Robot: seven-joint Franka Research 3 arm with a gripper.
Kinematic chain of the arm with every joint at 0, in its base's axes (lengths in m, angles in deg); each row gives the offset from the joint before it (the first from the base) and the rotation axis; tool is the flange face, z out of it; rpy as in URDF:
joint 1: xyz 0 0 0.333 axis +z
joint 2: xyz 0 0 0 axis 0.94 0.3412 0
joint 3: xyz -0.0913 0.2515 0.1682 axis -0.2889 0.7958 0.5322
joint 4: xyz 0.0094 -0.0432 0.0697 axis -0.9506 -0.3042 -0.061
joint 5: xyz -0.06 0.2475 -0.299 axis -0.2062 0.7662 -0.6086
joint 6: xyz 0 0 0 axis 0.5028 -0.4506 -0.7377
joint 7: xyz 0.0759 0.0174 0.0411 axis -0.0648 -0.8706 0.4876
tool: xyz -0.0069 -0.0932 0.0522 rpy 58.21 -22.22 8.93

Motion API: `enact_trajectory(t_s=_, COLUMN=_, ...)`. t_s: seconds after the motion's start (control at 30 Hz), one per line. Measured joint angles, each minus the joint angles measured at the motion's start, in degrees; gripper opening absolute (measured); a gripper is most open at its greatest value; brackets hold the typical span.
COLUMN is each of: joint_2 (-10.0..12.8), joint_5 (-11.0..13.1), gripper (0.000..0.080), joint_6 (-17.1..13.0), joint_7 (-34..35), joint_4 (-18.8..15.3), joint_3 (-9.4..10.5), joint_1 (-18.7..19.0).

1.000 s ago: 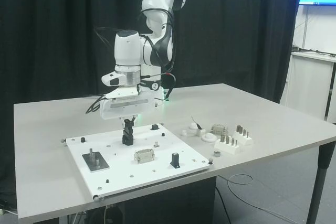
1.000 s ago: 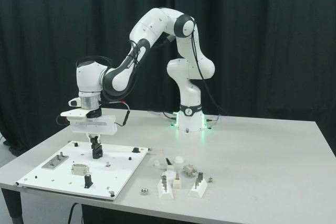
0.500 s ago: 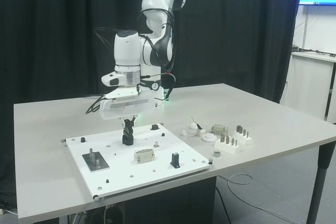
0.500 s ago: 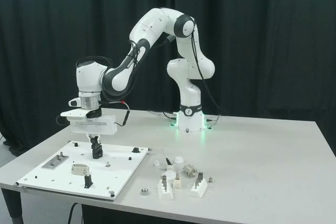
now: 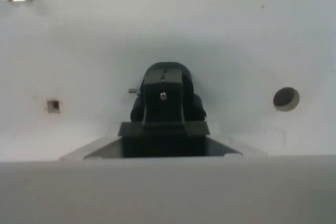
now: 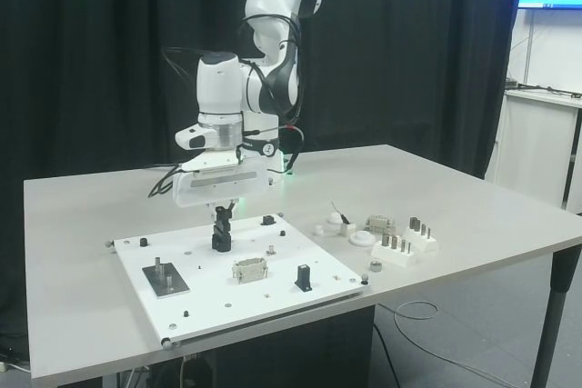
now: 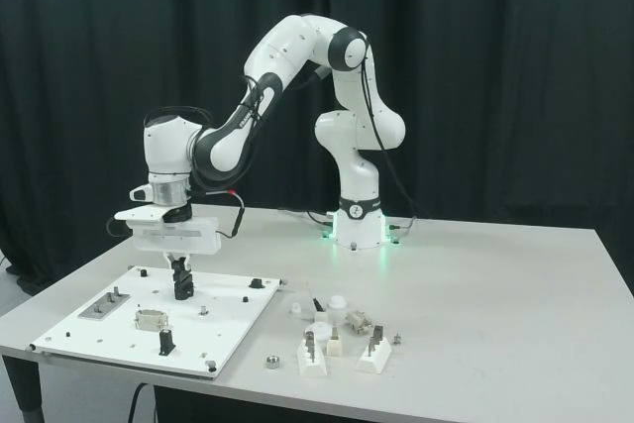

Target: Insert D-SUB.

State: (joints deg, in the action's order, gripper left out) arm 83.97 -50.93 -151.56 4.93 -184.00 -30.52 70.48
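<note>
Fingers closed narrow on a black D-SUB plug, held upright, touching or just above the white board; cannot tell which. Gripper pointing straight down over the board's far half. Grey connector housing nearer the front edge. White peg blocks beside the board on the tabletop.
</note>
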Motion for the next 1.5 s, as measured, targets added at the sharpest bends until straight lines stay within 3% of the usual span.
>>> enact_trajectory(t_s=1.17, joint_2=-0.20, joint_5=1.26, gripper=0.0153, joint_6=-1.18, joint_7=-1.23, joint_4=-1.09, joint_3=-0.14, joint_1=0.04)
enact_trajectory(t_s=1.33, joint_2=-0.20, joint_5=2.43, gripper=0.0153, joint_6=-1.19, joint_7=-1.36, joint_4=-1.41, joint_3=0.05, joint_1=0.12)
enact_trajectory(t_s=1.37, joint_2=-0.20, joint_5=2.83, gripper=0.0339, joint_6=-1.22, joint_7=-1.35, joint_4=-1.48, joint_3=0.09, joint_1=0.13)
enact_trajectory(t_s=1.5, joint_2=-0.20, joint_5=4.39, gripper=0.0339, joint_6=-1.56, joint_7=-1.36, joint_4=-1.91, joint_3=0.19, joint_1=0.17)
